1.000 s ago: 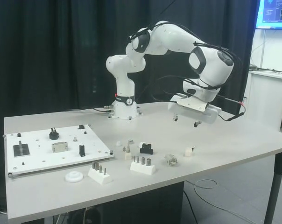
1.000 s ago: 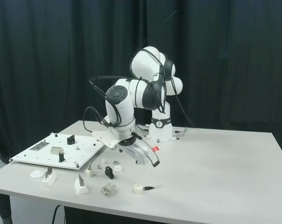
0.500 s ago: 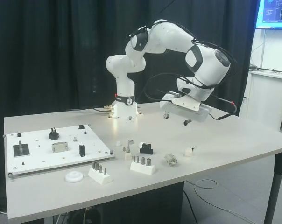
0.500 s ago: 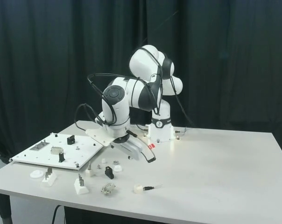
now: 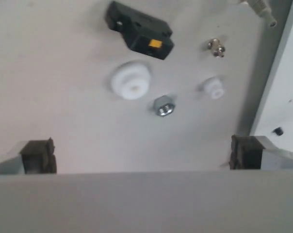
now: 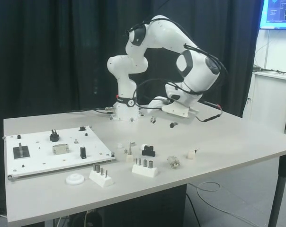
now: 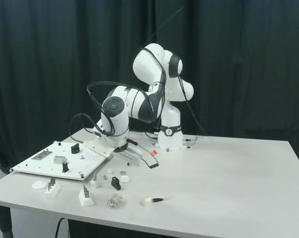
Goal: Pick BNC.
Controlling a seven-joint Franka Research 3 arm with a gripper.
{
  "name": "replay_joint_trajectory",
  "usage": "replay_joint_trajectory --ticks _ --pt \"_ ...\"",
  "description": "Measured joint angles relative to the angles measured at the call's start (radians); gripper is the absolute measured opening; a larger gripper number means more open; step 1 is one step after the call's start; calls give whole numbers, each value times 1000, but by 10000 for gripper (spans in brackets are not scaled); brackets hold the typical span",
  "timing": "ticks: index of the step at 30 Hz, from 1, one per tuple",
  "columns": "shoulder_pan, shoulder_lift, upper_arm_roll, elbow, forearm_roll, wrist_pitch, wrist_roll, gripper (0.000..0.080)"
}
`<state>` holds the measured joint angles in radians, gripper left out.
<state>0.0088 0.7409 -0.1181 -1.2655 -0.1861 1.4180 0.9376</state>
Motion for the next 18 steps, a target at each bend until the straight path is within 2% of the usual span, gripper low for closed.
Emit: replay_joint_trajectory --ticks 11,18 --pt "-45 -96 -2 -192 -12 145 -49 800" --pt "-61 -146 -21 -299 -12 248 -128 800"
